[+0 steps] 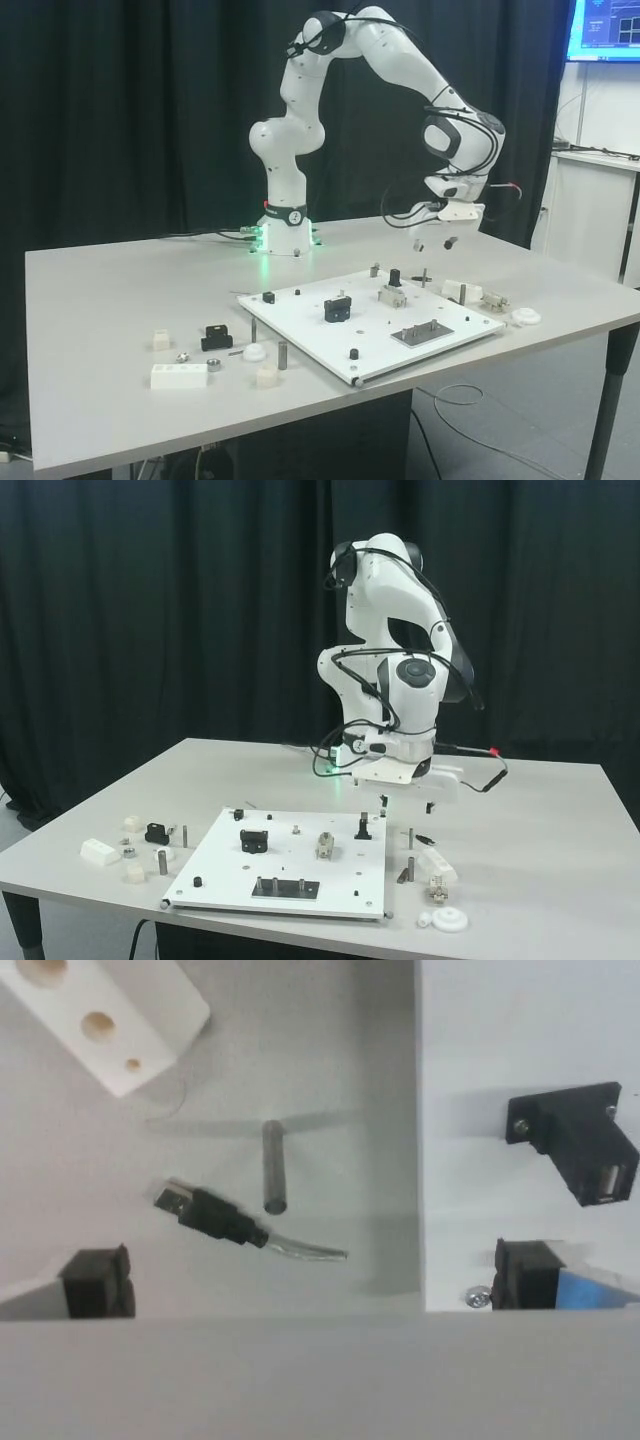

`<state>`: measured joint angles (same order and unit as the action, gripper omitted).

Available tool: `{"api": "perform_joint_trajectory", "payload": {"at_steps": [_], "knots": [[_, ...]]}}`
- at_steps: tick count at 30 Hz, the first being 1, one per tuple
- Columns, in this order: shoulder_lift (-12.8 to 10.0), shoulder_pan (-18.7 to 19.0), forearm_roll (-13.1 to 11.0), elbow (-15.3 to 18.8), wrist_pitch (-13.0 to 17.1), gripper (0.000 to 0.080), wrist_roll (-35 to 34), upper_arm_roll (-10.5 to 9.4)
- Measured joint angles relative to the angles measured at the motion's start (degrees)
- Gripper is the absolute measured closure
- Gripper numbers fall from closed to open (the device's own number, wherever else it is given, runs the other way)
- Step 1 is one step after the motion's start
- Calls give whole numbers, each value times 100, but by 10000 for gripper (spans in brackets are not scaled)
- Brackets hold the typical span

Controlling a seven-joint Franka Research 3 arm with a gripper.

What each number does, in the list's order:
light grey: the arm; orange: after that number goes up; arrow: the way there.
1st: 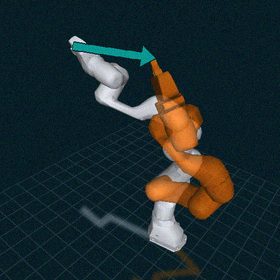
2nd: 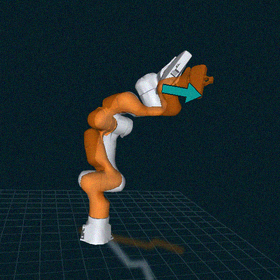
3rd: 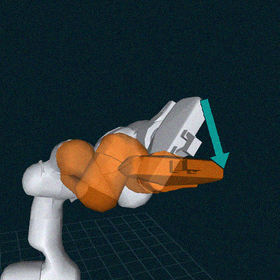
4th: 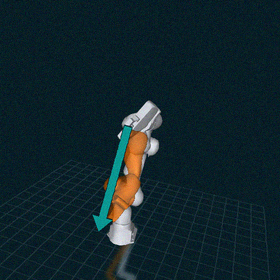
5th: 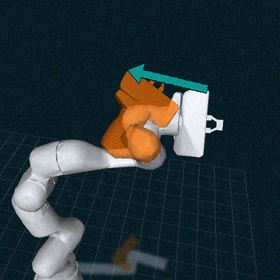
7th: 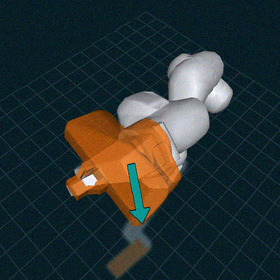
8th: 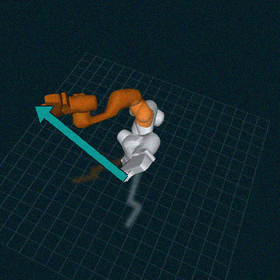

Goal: Remove square peg 4.

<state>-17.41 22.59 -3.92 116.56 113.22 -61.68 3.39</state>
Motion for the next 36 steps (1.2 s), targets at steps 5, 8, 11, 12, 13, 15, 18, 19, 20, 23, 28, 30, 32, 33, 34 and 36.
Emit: {"api": "perform_joint_trajectory", "payload": {"at_steps": [5, 8, 11, 12, 13, 15, 18, 19, 20, 23, 28, 30, 32, 33, 34, 36], "knots": [[44, -14, 63, -17, -75, 3, 71, 0], [66, -34, 164, -9, -153, 3, 183, 0], [79, -64, 256, 26, -223, 3, 361, 4], [82, -78, 278, 47, -236, 3, 410, 7], [84, -96, 298, 71, -242, 3, 455, 8], [91, -137, 331, 130, -242, 3, 534, 8], [116, -221, 367, 260, -235, 3, 620, 9], [130, -253, 378, 306, -223, 3, 654, 8], [143, -284, 388, 354, -207, 3, 696, 9], [194, -389, 406, 497, -122, 3, 821, 9], [302, -569, 412, 739, 40, 3, 1061, 10], [349, -638, 412, 835, 107, 3, 1127, 10], [398, -701, 412, 929, 184, 3, 1178, 11], [419, -729, 412, 975, 225, 3, 1189, 11], [444, -756, 412, 1022, 261, 3, 1198, 12], [489, -806, 412, 1115, 335, 3, 1212, 13]]}}
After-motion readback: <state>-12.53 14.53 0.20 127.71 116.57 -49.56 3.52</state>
